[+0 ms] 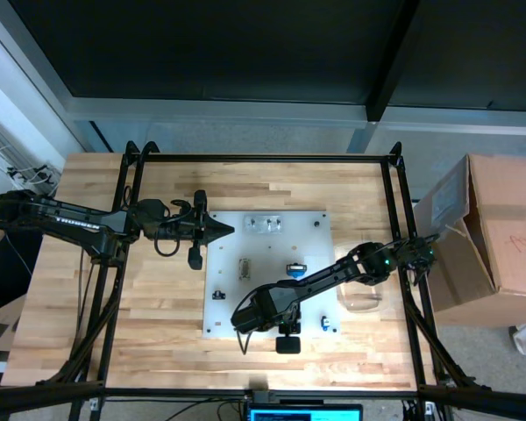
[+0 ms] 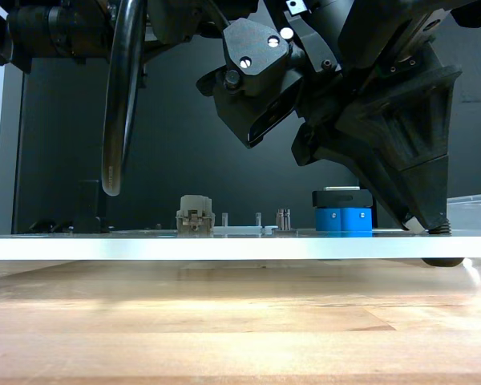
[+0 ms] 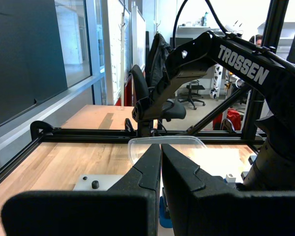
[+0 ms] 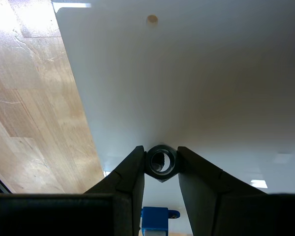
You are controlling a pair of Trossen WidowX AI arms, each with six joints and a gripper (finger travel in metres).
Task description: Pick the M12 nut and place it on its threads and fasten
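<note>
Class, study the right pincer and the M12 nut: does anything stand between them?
Nothing visible does. The M12 nut sits gripped between the fingers of the right pincer, over the white board. Whether it is on its stud, I cannot tell. The left pincer, shut, hovers at the board's far left edge.

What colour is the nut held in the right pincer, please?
Dark silver-grey; the nut shows best in the right wrist view.

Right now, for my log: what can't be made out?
- Nut, in right gripper's jaws at board's near edge: on its stud or not, cannot tell; arm hides it in high view, gripper in low view.
- Left gripper, shut at board's far left: its jaws block much of the board in its wrist view.
</note>
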